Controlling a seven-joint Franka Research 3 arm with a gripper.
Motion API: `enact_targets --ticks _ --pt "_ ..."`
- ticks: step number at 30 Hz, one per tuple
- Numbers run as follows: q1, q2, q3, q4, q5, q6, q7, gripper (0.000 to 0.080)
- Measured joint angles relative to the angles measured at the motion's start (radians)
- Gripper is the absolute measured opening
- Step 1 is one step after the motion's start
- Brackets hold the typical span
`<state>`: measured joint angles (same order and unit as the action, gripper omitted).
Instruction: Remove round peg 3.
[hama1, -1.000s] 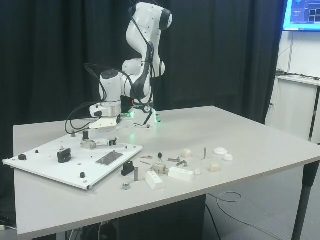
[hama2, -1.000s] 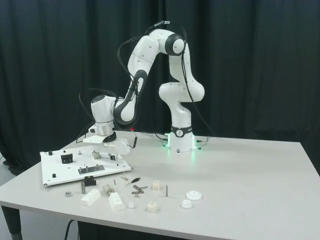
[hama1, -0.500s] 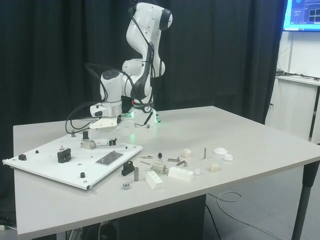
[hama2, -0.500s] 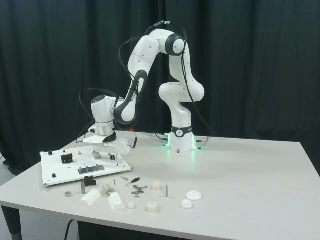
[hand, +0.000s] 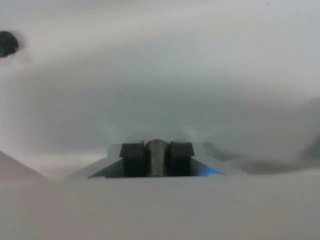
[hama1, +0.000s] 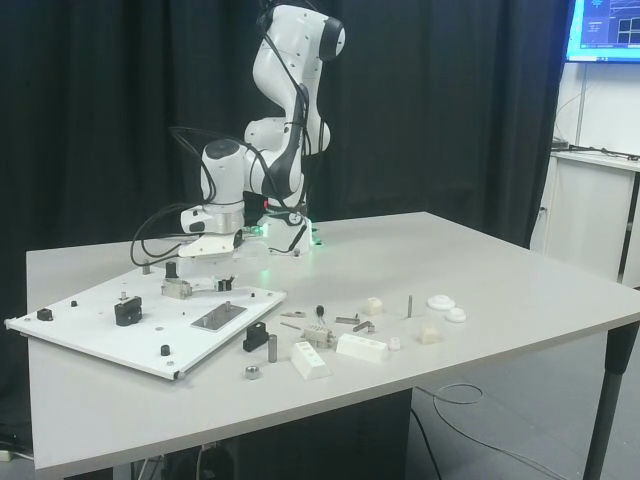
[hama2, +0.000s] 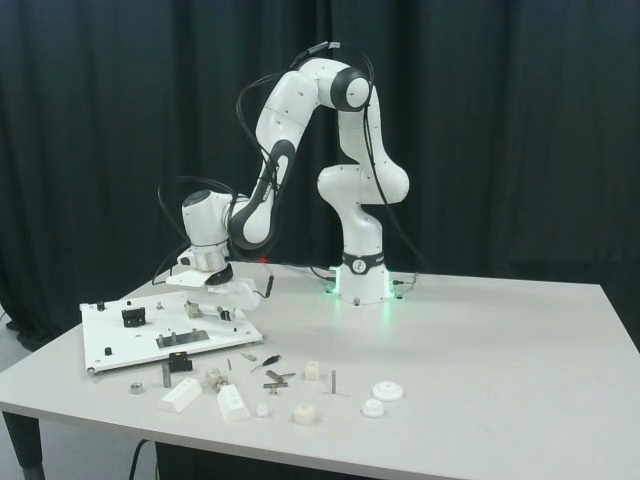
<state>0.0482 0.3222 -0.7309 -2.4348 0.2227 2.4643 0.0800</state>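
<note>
Table (hama1: 480, 290) first: grey, carrying a white board (hama1: 90, 335) at its left end, with loose parts scattered to the board's right. End effector (hama1: 172, 270) sits low over the board's far side, and the wrist view shows its two black pads clamped on round peg 3 (hand: 157, 157), a grey upright pin. Judged best: pull straight up along the peg's axis, slowly, without twisting or tilting, until clear.
</note>
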Motion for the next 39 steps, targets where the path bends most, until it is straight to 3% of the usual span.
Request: enact_targets --ticks 39 --pt "0.002 -0.001 -0.006 0.006 -0.003 -0.018 0.004 0.0108"
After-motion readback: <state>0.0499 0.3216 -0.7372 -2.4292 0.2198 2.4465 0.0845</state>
